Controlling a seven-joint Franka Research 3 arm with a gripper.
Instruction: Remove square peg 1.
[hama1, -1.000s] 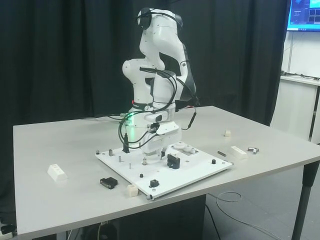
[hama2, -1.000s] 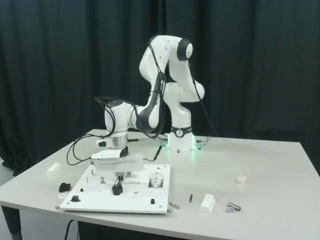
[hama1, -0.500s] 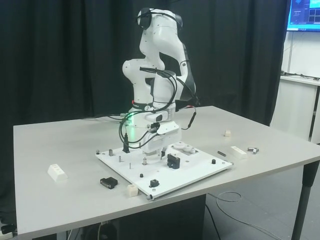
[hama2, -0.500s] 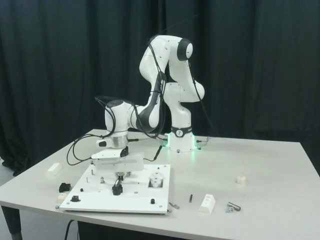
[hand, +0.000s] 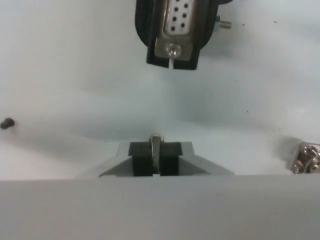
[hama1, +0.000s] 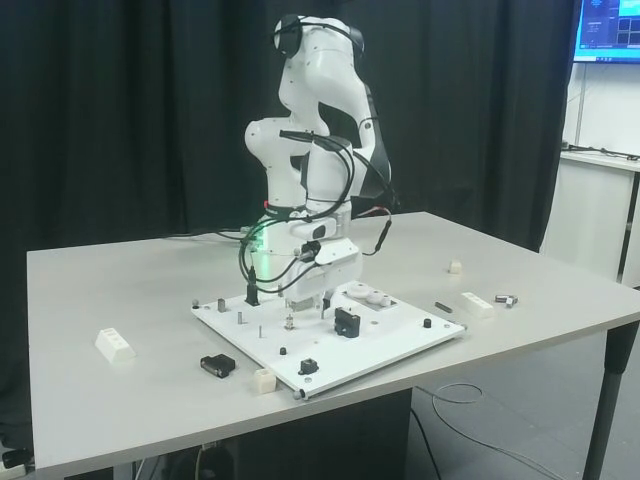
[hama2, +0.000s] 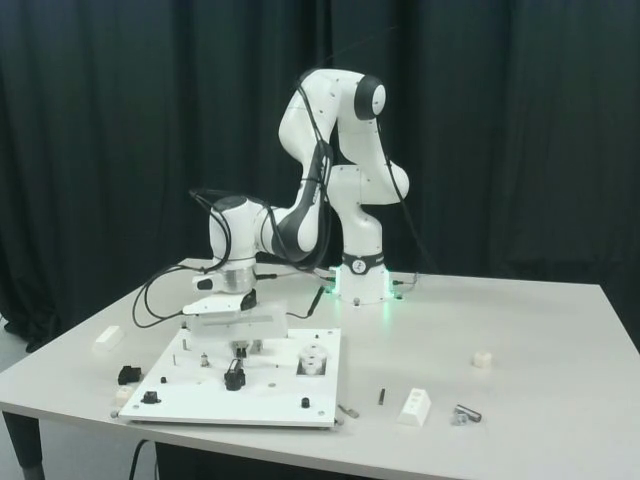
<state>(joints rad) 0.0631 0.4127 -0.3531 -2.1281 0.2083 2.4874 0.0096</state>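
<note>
The wrist view shows my gripper (hand: 156, 159) shut on a thin grey square peg (hand: 156, 144), which stands upright between the two black pads (hand: 141, 159). The peg's lower end is hidden, so I cannot tell whether it still sits in the white board (hand: 75, 75). In the room views the gripper (hama1: 305, 303) (hama2: 241, 347) hangs just above the middle of the white board (hama1: 400, 345) (hama2: 270, 400). A black and grey pin connector (hand: 176, 30) (hama1: 346, 323) (hama2: 234, 378) is mounted on the board just in front of the gripper.
The board also carries a white round part (hama1: 368, 297) (hama2: 316, 357), thin upright pins (hama1: 241, 312) and small black studs (hama1: 308, 366). Loose on the table are white blocks (hama1: 114, 345) (hama1: 476, 304), a black part (hama1: 217, 365) and small white cubes (hama1: 264, 380) (hama1: 455, 266).
The gripper and wrist have risen slightly above the board, staying shut on the peg. Nothing else on the table has moved.
</note>
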